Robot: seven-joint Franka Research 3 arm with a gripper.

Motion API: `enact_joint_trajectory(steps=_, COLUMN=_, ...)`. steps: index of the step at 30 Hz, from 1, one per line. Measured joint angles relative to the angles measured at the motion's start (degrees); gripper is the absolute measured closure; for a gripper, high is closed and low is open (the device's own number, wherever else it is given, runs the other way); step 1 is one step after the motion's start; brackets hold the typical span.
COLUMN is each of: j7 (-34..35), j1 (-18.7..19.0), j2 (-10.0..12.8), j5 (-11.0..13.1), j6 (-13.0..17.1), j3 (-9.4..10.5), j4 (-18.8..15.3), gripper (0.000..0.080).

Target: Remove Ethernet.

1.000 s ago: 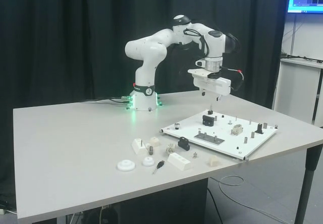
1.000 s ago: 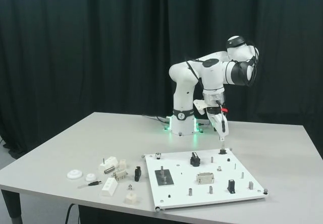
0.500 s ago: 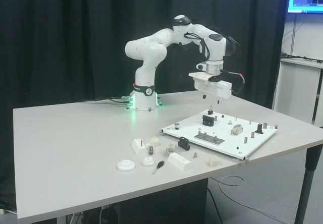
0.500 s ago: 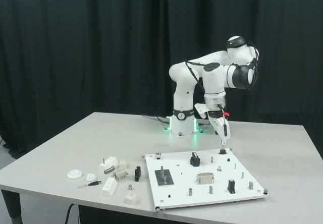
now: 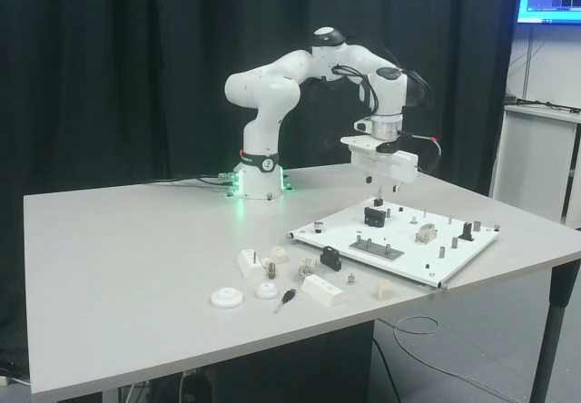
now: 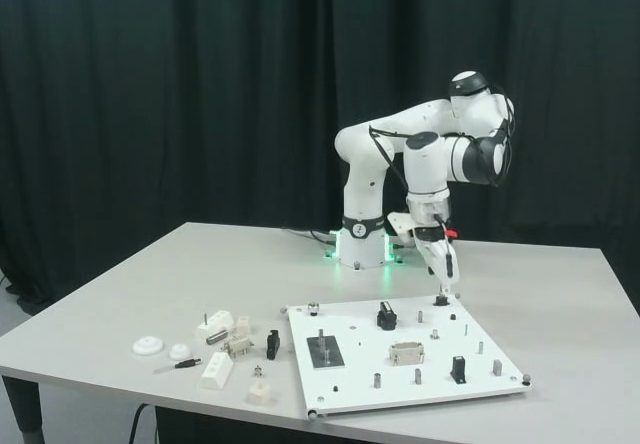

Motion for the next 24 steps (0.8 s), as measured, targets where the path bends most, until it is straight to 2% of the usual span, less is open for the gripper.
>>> enact_joint_trajectory(steps=24, j7=0.00, j1=0.00, j2=-1.46, j5=2.49, j6=3.70, j3=3.97, j4=-0.07, gripper=0.0003)
